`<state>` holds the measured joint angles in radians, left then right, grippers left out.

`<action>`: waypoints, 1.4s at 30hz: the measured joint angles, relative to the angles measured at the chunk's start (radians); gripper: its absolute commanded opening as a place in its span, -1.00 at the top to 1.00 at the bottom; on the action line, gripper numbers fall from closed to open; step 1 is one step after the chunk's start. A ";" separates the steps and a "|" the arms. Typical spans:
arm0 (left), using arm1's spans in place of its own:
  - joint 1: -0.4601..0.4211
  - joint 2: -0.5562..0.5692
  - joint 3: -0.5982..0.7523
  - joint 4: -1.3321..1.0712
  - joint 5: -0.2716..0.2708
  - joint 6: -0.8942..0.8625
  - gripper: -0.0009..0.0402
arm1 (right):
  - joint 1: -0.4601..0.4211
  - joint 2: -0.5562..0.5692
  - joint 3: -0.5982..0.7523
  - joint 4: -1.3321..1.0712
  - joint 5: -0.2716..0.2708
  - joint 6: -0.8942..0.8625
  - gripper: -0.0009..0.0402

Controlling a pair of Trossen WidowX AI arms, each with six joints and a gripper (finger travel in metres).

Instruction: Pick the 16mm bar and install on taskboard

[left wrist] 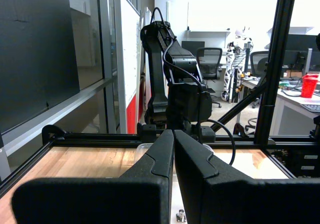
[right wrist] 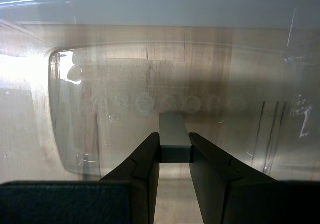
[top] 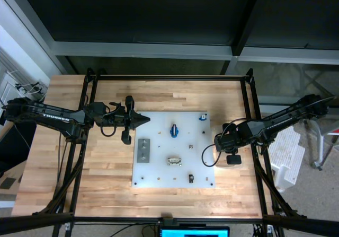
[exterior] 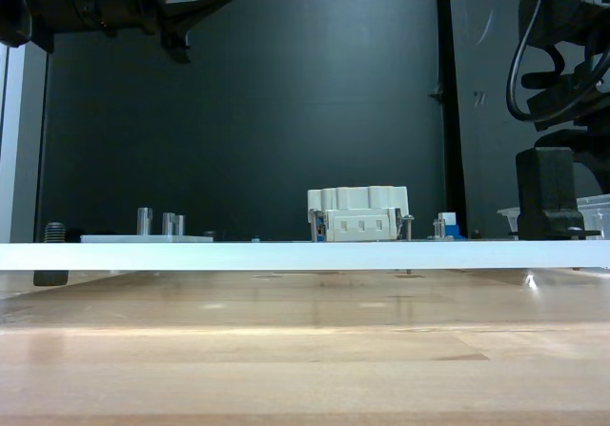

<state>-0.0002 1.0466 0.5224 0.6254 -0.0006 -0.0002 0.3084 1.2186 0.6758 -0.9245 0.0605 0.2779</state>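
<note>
The left gripper (top: pixel 142 120) hangs high over the far left corner of the taskboard (top: pixel 159 136), its fingers pressed together with nothing between them. Just past the board's right edge, the right gripper (top: pixel 233 159) is low over a clear plastic bin (right wrist: pixel 75 108). Its fingers clamp the sides of the grey 16mm bar (right wrist: pixel 174 130), held well clear of the board.
</note>
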 measured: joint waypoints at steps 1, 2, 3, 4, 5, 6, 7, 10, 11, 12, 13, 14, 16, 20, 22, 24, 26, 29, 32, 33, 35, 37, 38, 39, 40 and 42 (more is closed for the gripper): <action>0.000 0.000 0.000 0.000 0.000 0.000 0.96 | 0.000 0.000 0.000 0.000 0.000 0.000 0.86; 0.000 0.000 0.000 0.000 0.000 0.000 0.96 | 0.000 0.000 0.000 0.000 0.000 0.000 0.89; 0.000 0.000 0.000 0.000 0.000 0.000 0.96 | 0.000 0.000 0.000 0.000 0.000 0.000 0.91; 0.000 0.000 0.000 0.000 0.000 0.000 0.96 | 0.000 0.000 0.000 0.000 0.000 0.000 0.93; 0.000 0.000 0.000 0.000 0.000 0.000 0.96 | 0.000 0.000 0.000 0.000 0.000 0.000 0.94; 0.000 0.000 0.000 0.000 0.000 0.000 0.96 | 0.000 0.000 0.000 0.000 0.000 0.000 0.95; 0.000 0.000 0.000 0.000 0.000 0.000 0.96 | 0.000 0.000 0.000 0.000 0.000 0.000 0.95; 0.000 0.000 0.000 0.000 0.000 0.000 0.96 | 0.000 0.000 0.017 -0.017 -0.005 0.001 0.95; 0.000 0.000 0.000 0.000 0.000 0.000 0.96 | 0.000 0.000 0.032 -0.034 -0.007 0.004 0.96; 0.000 0.000 0.000 0.000 0.000 0.000 0.96 | 0.000 -0.001 0.050 -0.052 -0.013 0.008 0.96; 0.000 0.000 0.000 0.000 0.000 0.000 0.96 | 0.000 -0.001 0.071 -0.074 -0.019 0.014 0.96; 0.000 0.000 0.000 0.000 0.000 0.000 0.96 | 0.000 -0.001 0.093 -0.100 -0.026 0.019 0.96; 0.000 0.000 0.000 0.000 0.000 0.000 0.96 | 0.001 -0.001 0.137 -0.150 -0.035 0.025 0.96; 0.000 0.000 0.000 0.000 0.000 0.000 0.96 | 0.005 -0.002 0.222 -0.230 -0.039 0.031 0.96; 0.000 0.000 0.000 0.000 0.000 0.000 0.96 | 0.008 -0.002 0.252 -0.257 -0.039 0.035 0.96; 0.000 0.000 0.000 0.000 0.000 0.000 0.96 | 0.017 -0.001 0.276 -0.271 -0.038 0.044 0.96; 0.000 0.000 0.000 0.000 0.000 0.000 0.96 | 0.027 -0.001 0.290 -0.274 -0.039 0.058 0.96; 0.000 0.000 0.000 0.000 0.000 0.000 0.96 | 0.045 0.005 0.296 -0.276 -0.039 0.089 0.96; 0.000 0.000 0.000 0.000 0.000 0.000 0.96 | 0.068 0.025 0.306 -0.275 -0.038 0.119 0.96; 0.000 0.000 0.000 0.000 0.000 0.000 0.96 | 0.077 0.034 0.313 -0.276 -0.037 0.129 0.96; 0.000 0.000 0.000 0.000 0.000 0.000 0.96 | 0.097 0.056 0.332 -0.275 -0.038 0.150 0.96; 0.000 0.000 0.000 0.000 0.000 0.000 0.96 | 0.114 0.082 0.354 -0.277 -0.038 0.183 0.96; 0.000 0.000 0.000 0.000 0.000 0.000 0.96 | 0.121 0.095 0.364 -0.276 -0.038 0.199 0.96; 0.000 0.000 0.000 0.000 0.000 0.000 0.96 | 0.130 0.107 0.373 -0.275 -0.037 0.213 0.96; 0.000 0.000 0.000 0.000 0.000 0.000 0.96 | 0.138 0.119 0.381 -0.275 -0.037 0.227 0.96; 0.000 0.000 0.000 0.000 0.000 0.000 0.96 | 0.156 0.144 0.401 -0.274 -0.031 0.251 0.96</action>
<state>-0.0002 1.0466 0.5228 0.6250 -0.0006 -0.0002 0.4644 1.3624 1.0771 -1.1984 0.0292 0.5289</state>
